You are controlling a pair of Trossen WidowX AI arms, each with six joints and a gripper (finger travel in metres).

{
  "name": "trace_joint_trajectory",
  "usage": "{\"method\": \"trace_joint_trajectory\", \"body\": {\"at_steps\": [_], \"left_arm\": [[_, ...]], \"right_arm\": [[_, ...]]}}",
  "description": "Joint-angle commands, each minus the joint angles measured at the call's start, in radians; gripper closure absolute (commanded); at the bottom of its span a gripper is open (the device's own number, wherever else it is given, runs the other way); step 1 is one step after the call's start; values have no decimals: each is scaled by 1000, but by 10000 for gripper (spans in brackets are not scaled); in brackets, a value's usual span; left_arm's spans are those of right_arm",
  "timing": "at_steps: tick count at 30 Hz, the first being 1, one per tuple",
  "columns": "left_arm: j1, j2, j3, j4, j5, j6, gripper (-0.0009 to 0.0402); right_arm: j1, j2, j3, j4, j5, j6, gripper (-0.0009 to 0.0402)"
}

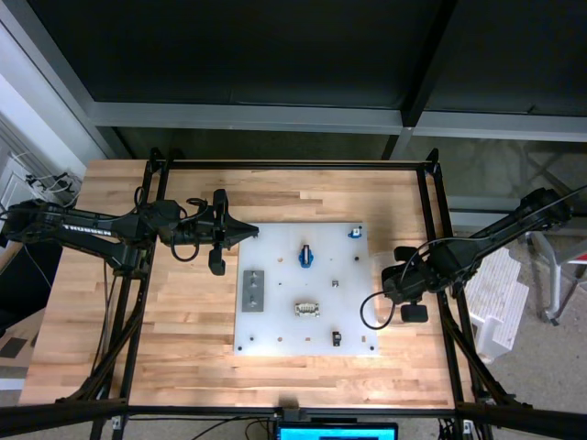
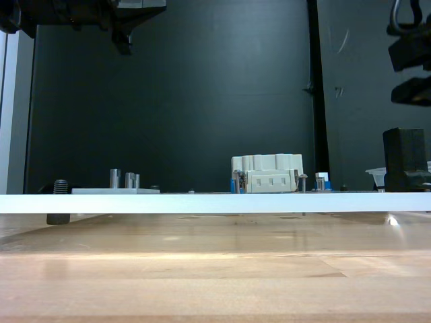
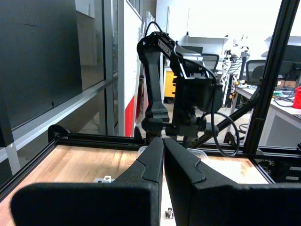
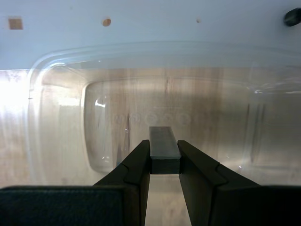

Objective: Pick the 16mm bar and install on taskboard

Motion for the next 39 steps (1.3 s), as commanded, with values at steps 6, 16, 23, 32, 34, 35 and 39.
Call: {"method": "trace_joint_trajectory", "body": {"at_steps": [6, 16, 23, 32, 34, 35, 39], "left_arm": [[0, 0, 0, 0, 0, 0, 393], [0, 0, 0, 0, 0, 0, 393], [0, 0, 0, 0, 0, 0, 393], [0, 0, 0, 0, 0, 0, 393], [0, 0, 0, 0, 0, 0, 393], [0, 0, 0, 0, 0, 0, 393], [0, 0, 0, 0, 0, 0, 393]], "right_arm": [[0, 2, 82, -74, -9, 9, 391], [3, 37, 124, -79, -18, 44, 391], [11, 118, 183, -78, -16, 166, 391], [49, 244, 286, -79, -13, 272, 391], [60, 273, 310, -79, -8, 308, 391], [66, 286, 320, -79, -8, 327, 391], [88, 340, 365, -80, -5, 410, 391]]}}
